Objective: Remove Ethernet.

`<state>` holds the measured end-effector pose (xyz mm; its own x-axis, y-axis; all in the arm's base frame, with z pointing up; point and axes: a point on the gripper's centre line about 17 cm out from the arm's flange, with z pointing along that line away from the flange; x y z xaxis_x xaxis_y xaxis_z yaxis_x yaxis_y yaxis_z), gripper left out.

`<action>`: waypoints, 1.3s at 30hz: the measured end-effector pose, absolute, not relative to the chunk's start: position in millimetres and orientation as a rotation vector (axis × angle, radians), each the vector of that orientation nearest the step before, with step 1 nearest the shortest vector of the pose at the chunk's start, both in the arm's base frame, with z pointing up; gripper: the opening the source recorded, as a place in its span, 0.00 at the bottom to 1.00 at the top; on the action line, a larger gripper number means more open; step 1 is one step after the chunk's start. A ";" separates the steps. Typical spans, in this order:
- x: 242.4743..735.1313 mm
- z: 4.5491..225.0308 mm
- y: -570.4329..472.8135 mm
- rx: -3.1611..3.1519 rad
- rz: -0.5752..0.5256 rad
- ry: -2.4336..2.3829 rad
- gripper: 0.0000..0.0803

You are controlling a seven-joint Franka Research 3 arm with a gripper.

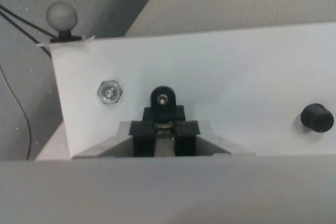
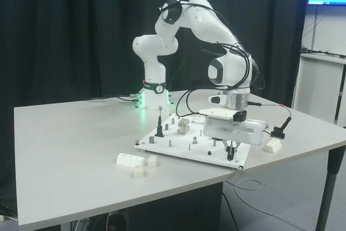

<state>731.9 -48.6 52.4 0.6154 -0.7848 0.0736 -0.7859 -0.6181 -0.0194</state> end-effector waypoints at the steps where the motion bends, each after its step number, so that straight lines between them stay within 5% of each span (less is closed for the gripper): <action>1: 731.9 52.5 -48.6 2.810 0.117 -1.367 0.10; 18: 731.4 57.2 -50.1 2.787 0.104 -1.408 0.10; 39: 724.4 115.4 -44.2 2.772 0.000 -1.419 0.10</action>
